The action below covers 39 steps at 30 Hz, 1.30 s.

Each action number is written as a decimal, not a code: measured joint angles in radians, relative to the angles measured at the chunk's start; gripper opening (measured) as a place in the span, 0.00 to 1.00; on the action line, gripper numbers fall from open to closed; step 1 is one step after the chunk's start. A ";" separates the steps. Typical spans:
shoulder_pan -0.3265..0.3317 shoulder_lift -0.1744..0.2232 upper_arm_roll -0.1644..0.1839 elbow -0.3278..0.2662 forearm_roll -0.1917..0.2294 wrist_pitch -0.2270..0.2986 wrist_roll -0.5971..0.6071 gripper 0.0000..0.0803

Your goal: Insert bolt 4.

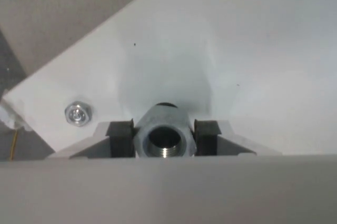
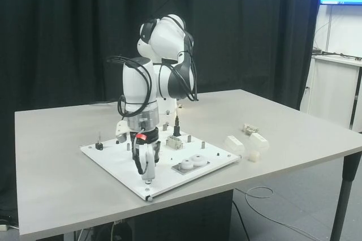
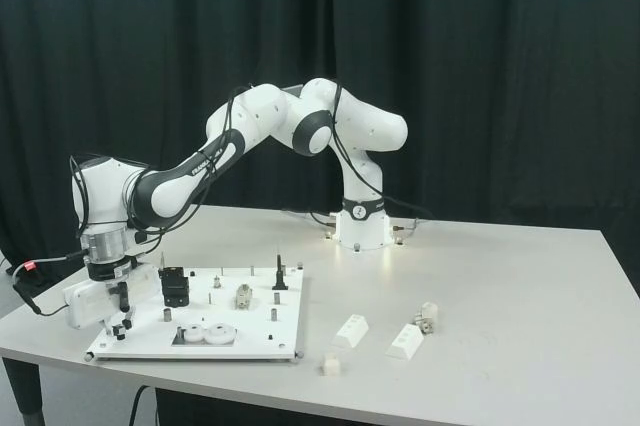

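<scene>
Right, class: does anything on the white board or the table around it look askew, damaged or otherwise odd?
Nothing stands out. The gripper holds a threaded metal piece squarely over the white board, beside a seated bolt head. The loose white blocks lie on the grey table.

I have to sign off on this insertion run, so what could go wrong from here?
1. The claw holds the bolt right down at the white board, and the bolt hides its own hole in the wrist view, so a small misalignment could jam or cross-thread it.
2. The work is near the board's corner; a sideways push might shift the board on the grey table.
3. A mounted hex nut sits close by; a finger could clip it.
</scene>
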 joint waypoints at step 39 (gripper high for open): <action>0.000 0.009 -0.010 0.005 0.009 -0.002 0.132 0.51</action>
